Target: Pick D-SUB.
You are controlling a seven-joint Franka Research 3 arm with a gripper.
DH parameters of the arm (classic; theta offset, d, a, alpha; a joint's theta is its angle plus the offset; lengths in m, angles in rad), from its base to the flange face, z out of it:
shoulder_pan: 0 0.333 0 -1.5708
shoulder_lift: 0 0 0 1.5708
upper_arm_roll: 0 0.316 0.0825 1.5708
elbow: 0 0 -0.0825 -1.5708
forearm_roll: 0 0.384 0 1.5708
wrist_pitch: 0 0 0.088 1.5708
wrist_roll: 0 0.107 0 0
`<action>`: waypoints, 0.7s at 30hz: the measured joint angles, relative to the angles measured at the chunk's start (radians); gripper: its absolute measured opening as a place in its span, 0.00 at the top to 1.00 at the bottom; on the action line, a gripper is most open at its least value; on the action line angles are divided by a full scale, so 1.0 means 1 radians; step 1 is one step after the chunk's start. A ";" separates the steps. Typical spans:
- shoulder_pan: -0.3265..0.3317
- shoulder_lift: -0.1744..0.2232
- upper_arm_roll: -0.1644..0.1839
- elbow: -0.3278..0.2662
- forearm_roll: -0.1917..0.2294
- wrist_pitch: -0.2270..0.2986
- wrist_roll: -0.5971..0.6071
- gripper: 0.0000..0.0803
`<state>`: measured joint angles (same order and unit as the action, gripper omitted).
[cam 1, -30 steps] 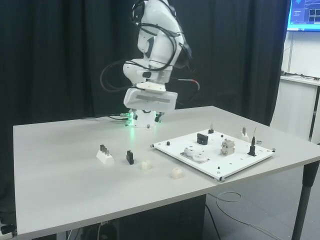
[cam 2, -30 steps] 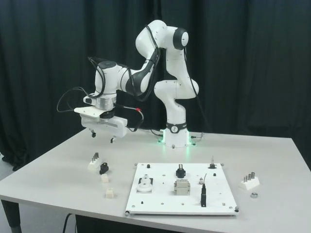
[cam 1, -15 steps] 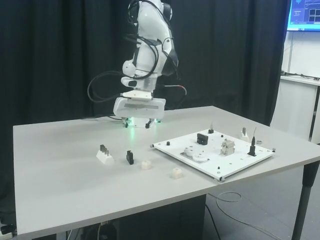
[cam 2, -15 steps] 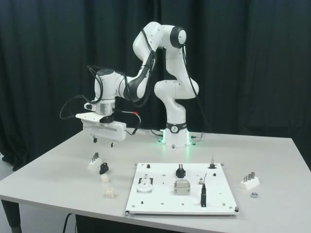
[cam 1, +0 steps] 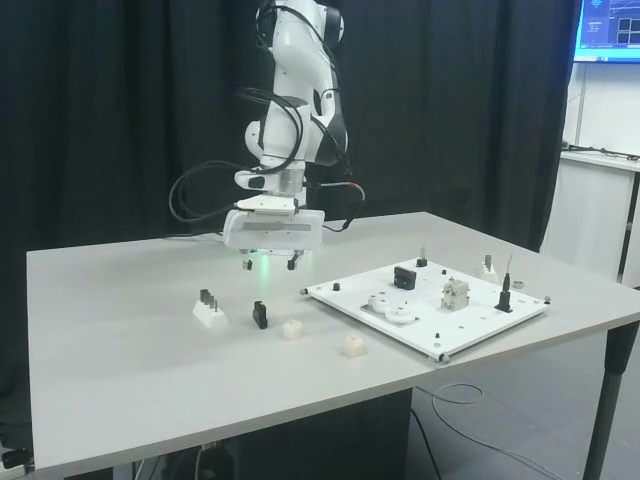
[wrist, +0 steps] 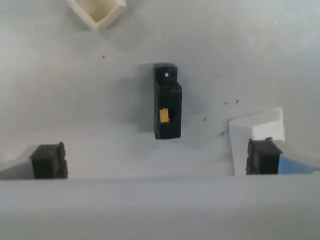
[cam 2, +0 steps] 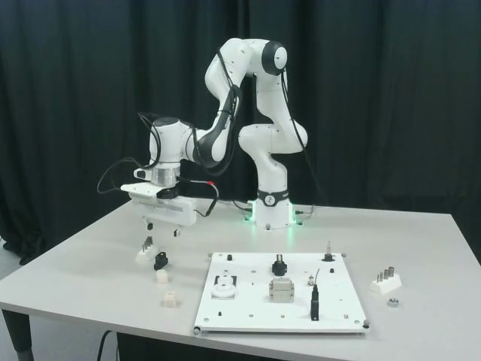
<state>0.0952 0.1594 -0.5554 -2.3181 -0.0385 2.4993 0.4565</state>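
The gripper (wrist: 155,160) hangs above the grey table (cam 1: 120,330) with both fingers spread wide and nothing between them, and the D-SUB (wrist: 166,101) lies flat on the table directly beneath the gap. The D-SUB appears to be a small, rigid, light black connector; a grasp across its two long flat sides near mid-length is judged most secure. A white holder (wrist: 257,131) stands just beside it and a small white box (wrist: 97,11) lies near, with open table elsewhere for descent.
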 joint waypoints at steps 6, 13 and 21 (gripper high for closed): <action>-0.003 0.021 -0.005 0.000 0.028 0.028 -0.017 0.00; -0.011 0.060 -0.005 0.020 0.076 0.053 -0.114 0.00; -0.021 0.131 -0.004 0.065 0.173 0.055 -0.273 0.00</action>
<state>0.0742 0.2903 -0.5598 -2.2533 0.1340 2.5540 0.1838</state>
